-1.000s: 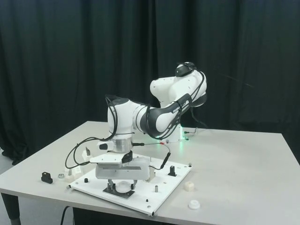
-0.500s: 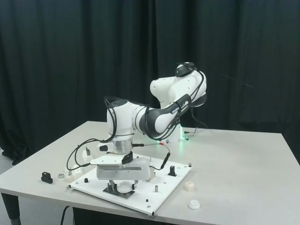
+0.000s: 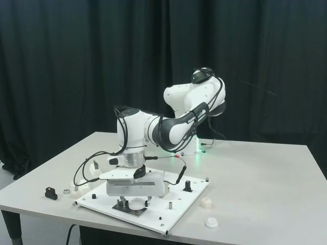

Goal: Insert large gear.

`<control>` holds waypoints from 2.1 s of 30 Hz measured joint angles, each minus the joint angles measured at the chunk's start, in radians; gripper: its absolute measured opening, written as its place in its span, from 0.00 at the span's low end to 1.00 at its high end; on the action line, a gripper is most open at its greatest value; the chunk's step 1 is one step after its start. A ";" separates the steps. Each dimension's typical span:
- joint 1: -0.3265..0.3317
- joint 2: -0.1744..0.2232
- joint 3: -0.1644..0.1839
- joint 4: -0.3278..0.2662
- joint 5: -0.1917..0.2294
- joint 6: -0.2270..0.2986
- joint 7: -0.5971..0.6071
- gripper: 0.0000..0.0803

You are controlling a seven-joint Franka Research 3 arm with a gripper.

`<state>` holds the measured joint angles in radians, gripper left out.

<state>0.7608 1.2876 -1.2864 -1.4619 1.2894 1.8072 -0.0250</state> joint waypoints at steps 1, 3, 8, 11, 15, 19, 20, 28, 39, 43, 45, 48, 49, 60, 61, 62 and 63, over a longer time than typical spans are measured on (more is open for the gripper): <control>0.001 0.000 0.000 0.000 0.000 0.000 0.000 0.74; 0.002 0.000 0.000 0.000 0.000 0.002 0.000 0.74; 0.005 0.000 0.000 -0.002 0.000 0.008 0.000 0.74; 0.007 0.001 0.000 -0.003 -0.001 0.012 -0.001 0.74; 0.008 0.001 0.000 -0.004 -0.003 0.016 -0.003 0.74; 0.008 0.002 0.001 -0.004 -0.007 0.022 -0.003 0.74; 0.008 0.002 0.001 -0.005 -0.008 0.023 -0.004 0.74; 0.009 0.002 0.001 -0.005 -0.015 0.026 -0.007 0.74; 0.009 0.003 0.001 -0.006 -0.021 0.028 -0.008 0.74; 0.009 0.003 0.002 -0.006 -0.021 0.028 -0.008 0.74; 0.009 0.003 0.002 -0.006 -0.021 0.028 -0.008 0.74; 0.009 0.003 0.002 -0.006 -0.021 0.029 -0.008 0.74; 0.009 0.003 0.002 -0.006 -0.021 0.030 -0.008 0.74; 0.009 0.005 0.021 -0.012 -0.021 0.061 -0.010 0.74; 0.009 0.005 0.023 -0.013 -0.021 0.065 -0.010 0.74; 0.009 0.005 0.025 -0.014 -0.021 0.068 -0.011 0.74; 0.009 0.005 0.027 -0.015 -0.021 0.071 -0.011 0.74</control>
<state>0.7701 1.2925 -1.2592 -1.4767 1.2686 1.8780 -0.0356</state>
